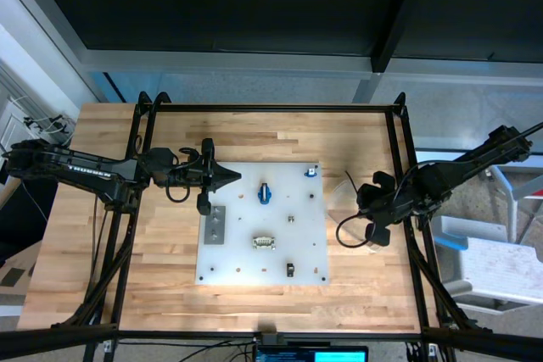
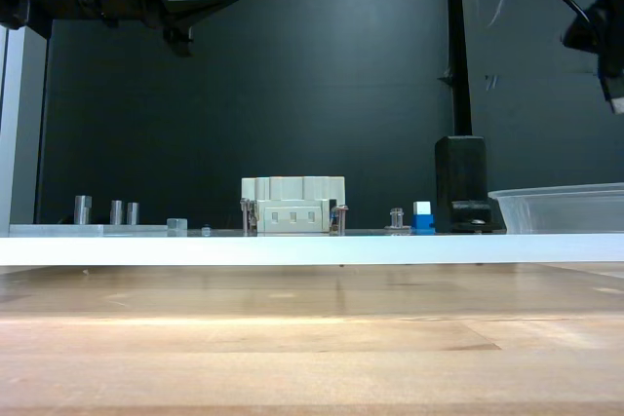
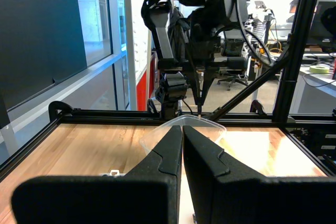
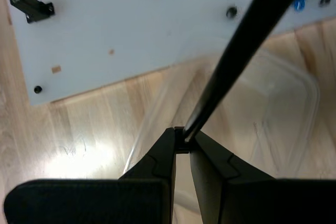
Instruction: Remove the USB connector from the USB hub and place in the container
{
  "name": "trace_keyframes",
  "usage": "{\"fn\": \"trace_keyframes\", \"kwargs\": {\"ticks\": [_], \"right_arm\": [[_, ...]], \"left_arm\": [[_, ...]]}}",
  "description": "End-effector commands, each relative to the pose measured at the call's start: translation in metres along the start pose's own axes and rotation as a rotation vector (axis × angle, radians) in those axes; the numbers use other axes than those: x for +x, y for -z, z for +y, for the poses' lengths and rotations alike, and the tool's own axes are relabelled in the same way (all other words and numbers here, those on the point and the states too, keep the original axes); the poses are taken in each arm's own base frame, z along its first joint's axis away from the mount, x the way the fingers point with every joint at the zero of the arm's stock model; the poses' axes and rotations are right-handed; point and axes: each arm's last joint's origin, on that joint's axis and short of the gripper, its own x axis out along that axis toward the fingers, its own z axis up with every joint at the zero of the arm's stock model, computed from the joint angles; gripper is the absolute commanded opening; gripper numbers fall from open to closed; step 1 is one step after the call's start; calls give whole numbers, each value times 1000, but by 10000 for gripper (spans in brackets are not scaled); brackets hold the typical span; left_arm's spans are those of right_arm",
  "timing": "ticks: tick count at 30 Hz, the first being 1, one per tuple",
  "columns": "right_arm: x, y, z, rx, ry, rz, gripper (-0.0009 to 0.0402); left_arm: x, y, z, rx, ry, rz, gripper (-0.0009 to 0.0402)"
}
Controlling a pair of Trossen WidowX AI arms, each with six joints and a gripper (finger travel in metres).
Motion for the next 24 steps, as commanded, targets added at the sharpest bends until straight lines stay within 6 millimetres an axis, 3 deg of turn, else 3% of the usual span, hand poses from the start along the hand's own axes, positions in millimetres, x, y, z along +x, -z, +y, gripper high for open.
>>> {"fn": "trace_keyframes", "kwargs": {"ticks": [1, 24], "right_arm": [[4, 9, -6, 32, 3, 41, 0], [22, 35, -18, 75, -31, 197, 0]], "left_arm": [[0, 0, 0, 0, 0, 0, 1], [0, 0, 0, 0, 0, 0, 1]]}}
